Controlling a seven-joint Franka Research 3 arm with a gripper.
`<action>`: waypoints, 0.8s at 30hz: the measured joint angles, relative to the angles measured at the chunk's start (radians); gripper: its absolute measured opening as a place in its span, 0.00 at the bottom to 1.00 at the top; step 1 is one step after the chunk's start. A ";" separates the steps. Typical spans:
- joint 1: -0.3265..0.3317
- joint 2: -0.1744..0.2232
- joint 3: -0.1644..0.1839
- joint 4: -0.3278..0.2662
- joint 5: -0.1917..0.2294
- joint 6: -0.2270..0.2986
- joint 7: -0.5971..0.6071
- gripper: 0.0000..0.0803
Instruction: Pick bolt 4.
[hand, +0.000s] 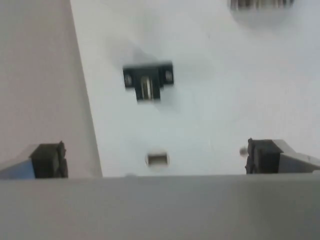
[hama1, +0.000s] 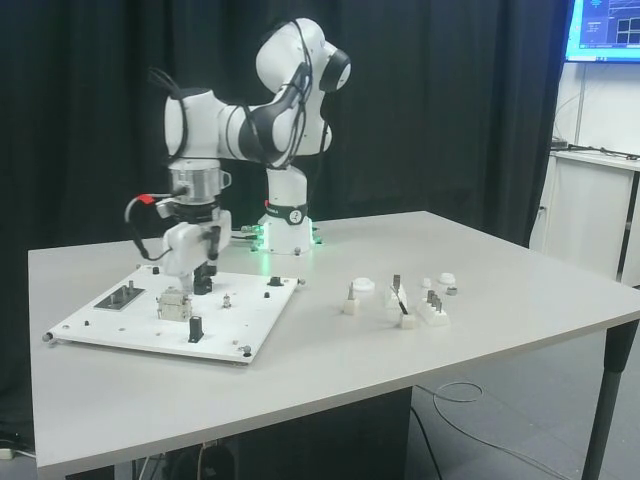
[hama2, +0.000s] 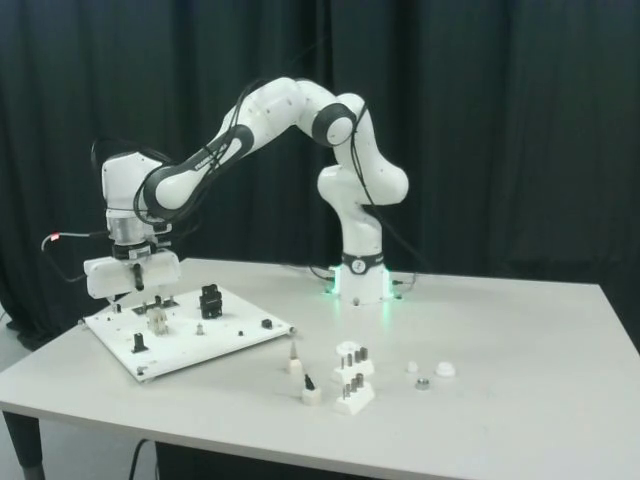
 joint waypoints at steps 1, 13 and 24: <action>0.007 -0.001 0.000 0.000 0.000 -0.002 0.007 1.00; 0.101 -0.017 0.000 -0.002 0.000 -0.036 0.098 1.00; 0.205 -0.030 -0.001 -0.003 0.001 -0.072 0.203 1.00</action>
